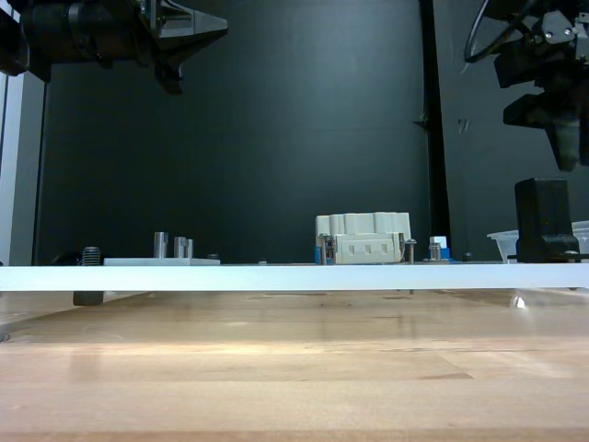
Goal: Pick the 16mm bar and install on taskboard
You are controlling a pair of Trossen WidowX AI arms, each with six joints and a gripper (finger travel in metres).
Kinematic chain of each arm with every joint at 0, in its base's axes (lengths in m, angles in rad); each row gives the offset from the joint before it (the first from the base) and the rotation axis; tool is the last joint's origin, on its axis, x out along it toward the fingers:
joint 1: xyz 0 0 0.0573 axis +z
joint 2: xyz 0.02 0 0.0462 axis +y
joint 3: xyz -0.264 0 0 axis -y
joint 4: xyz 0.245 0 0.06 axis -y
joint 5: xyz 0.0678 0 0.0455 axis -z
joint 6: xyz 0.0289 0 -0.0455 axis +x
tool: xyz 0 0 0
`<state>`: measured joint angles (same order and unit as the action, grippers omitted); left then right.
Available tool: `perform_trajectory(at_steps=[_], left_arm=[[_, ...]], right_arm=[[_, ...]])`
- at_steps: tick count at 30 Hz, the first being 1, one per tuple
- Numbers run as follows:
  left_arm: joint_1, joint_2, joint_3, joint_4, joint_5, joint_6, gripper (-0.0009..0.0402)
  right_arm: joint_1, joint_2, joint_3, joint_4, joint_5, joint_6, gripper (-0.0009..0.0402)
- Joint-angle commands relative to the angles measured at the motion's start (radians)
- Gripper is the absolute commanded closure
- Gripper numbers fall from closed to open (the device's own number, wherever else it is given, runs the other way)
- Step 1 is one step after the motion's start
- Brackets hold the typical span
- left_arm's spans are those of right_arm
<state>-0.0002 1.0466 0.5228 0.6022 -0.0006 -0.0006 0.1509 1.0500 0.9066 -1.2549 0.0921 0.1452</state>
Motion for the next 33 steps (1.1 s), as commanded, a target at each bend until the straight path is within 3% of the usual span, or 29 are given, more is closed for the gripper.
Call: perform_trajectory(at_steps=[1, 13, 33], left_arm=[[0.0, 0.0, 0.0, 0.0, 0.0, 0.0, 0.0393], [0.0, 0.0, 0.0, 0.0, 0.0, 0.0, 0.0393], [0.0, 0.0, 0.0, 0.0, 0.0, 0.0, 0.0393]], right_arm=[[0.028, 0.007, -0.001, 0.002, 0.021, 0.028, 0.0226], [0.108, 0.026, -0.026, 0.014, 0.024, 0.079, 0.0149], [0.164, 0.039, -0.143, 0.136, 0.02, 0.086, 0.0142]])
